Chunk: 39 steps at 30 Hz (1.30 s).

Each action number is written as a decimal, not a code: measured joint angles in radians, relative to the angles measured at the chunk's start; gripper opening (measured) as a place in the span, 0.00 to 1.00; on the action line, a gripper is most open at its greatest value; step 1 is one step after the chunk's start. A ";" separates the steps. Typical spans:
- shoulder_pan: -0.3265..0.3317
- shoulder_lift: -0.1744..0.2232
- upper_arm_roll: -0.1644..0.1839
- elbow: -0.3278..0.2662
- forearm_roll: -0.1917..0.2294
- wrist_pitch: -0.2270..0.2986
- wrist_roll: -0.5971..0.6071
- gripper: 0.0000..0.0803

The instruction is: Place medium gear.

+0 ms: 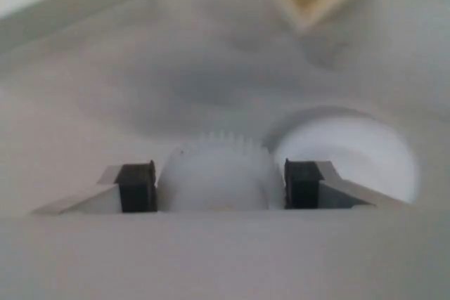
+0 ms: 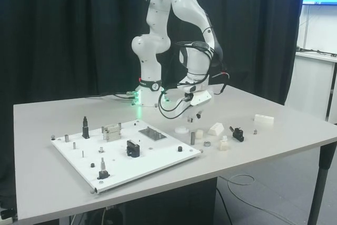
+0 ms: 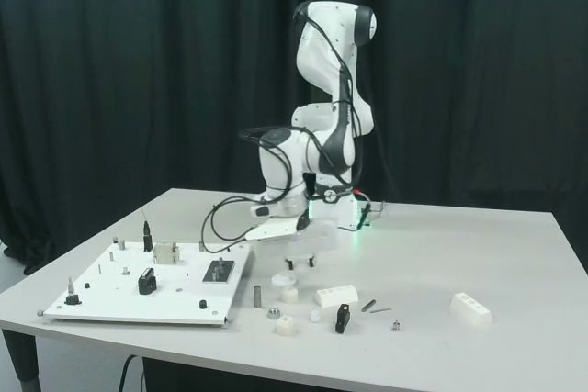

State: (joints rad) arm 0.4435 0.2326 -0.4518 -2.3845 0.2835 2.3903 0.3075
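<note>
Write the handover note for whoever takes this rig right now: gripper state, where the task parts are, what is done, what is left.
Gripper: shut on the medium gear, a white toothed gear held between both black fingertips.
Position: the gripper hangs above the grey table, off the near right edge of the white assembly board, not over it. A second white round part lies flat on the table right beside the held gear.
Done: the gear is picked up and clear of the table.
Left: carry it over the board, seat it there, release. Which peg takes it cannot be told from these views.
</note>
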 joint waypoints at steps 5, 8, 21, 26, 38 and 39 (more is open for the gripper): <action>0.013 -0.004 0.030 -0.030 0.000 0.043 0.040 0.49; 0.016 -0.004 0.049 -0.043 0.000 0.068 0.059 0.49; 0.016 0.000 0.107 -0.076 0.000 0.156 0.081 0.49; 0.016 0.008 0.119 -0.077 0.000 0.174 0.081 0.49; 0.016 0.013 0.136 -0.077 0.000 0.192 0.104 0.75; 0.016 0.013 0.137 -0.077 0.000 0.193 0.105 0.94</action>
